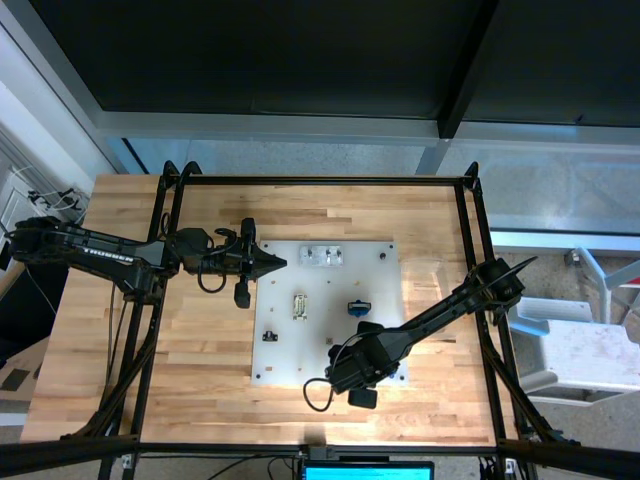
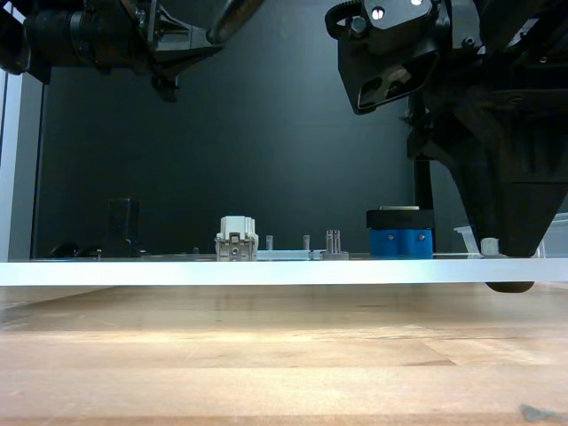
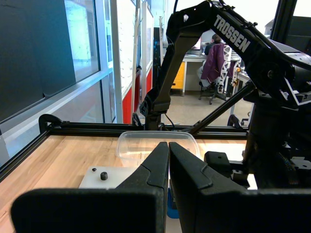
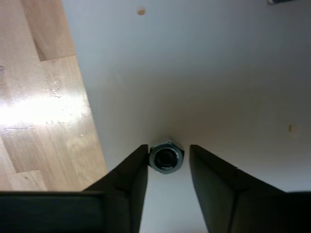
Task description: Unfasten the M12 fastener and place in the container
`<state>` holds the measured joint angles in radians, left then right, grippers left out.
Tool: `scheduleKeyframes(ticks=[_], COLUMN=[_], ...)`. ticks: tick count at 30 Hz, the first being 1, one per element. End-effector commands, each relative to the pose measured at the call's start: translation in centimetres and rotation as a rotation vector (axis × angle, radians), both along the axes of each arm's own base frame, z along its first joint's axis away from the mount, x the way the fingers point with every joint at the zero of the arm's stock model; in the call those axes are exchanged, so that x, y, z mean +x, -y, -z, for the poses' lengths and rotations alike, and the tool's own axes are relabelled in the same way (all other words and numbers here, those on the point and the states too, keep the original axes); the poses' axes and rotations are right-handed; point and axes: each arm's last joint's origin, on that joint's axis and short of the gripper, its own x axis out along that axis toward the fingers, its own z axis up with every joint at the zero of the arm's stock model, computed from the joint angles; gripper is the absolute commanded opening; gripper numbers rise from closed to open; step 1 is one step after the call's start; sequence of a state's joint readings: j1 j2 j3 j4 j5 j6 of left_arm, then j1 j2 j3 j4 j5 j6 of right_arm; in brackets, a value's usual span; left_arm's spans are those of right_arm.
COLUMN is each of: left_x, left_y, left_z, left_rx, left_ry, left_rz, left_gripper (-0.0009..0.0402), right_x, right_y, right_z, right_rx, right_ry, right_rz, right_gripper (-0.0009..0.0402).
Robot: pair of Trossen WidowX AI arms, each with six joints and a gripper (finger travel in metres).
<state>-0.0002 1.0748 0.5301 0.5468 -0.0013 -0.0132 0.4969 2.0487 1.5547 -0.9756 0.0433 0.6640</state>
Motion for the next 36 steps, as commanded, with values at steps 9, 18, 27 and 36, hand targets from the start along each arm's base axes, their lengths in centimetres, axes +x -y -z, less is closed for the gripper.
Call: scheduleKeyframes(ticks=[9,18,27,36], left_x=[0.01,0.01,0.01,0.01], left_y=[-0.01,0.00,-0.01,0.00], left_z=[0.00,0.00,0.00,0.00], left_rx=[0.000,0.000,0.000,0.000], left_ry=[0.000,0.000,0.000,0.000], left_rz=[0.000,0.000,0.000,0.000], left_gripper=[0.0000,0.0000,0.0000,0.0000], right_x=[0.03,0.02,0.00,-0.01], right_y=[0.07,0.01,0.03,0.01], right_z=[0.04,0.00,-0.02,-0.02], right_rx=[-0.010,-0.036,-0.093,-0.138], right_ry=[0.002,0.002,0.011,0.019], right_rz=[-0.048,-0.499,-1.020,-1.428], right_gripper=[0.0004,0.0011,0.0014,0.0028])
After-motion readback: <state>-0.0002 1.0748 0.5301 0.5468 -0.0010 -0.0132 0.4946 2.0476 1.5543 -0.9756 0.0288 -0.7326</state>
